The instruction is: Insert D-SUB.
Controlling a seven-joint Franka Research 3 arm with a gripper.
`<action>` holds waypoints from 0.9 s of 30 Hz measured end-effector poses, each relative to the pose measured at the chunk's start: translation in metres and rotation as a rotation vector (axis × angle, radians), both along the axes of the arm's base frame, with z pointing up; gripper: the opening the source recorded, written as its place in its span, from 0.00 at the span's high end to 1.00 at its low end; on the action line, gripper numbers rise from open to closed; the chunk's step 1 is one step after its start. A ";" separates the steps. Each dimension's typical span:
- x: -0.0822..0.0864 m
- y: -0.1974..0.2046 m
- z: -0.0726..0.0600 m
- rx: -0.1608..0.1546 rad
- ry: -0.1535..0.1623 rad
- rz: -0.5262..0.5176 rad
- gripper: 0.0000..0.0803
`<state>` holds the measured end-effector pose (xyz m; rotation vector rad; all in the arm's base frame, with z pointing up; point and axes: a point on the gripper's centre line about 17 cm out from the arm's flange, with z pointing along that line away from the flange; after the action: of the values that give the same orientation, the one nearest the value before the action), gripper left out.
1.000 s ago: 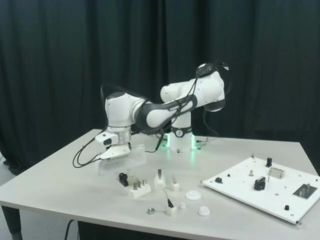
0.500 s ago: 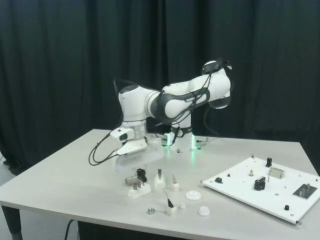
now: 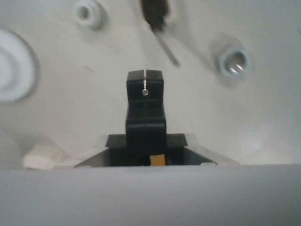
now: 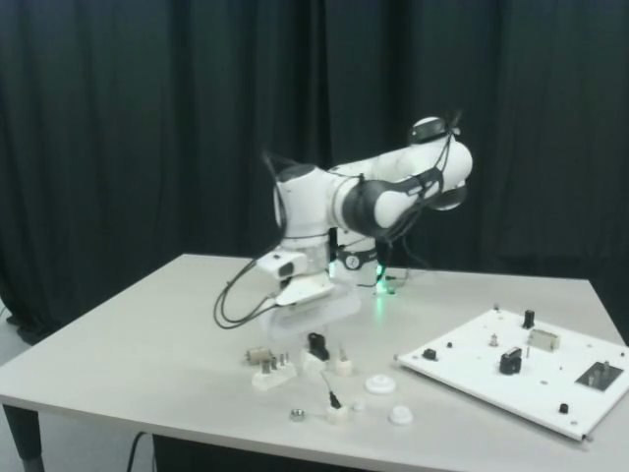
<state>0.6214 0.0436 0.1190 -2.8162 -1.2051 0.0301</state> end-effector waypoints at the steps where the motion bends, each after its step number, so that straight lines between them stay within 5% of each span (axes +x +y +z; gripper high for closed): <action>1: -0.001 0.006 0.000 0.000 0.001 0.006 0.81; 27: -0.040 0.177 -0.007 -0.017 0.024 -0.059 0.81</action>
<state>0.5815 0.2204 0.1117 -2.8555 -1.1223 0.0701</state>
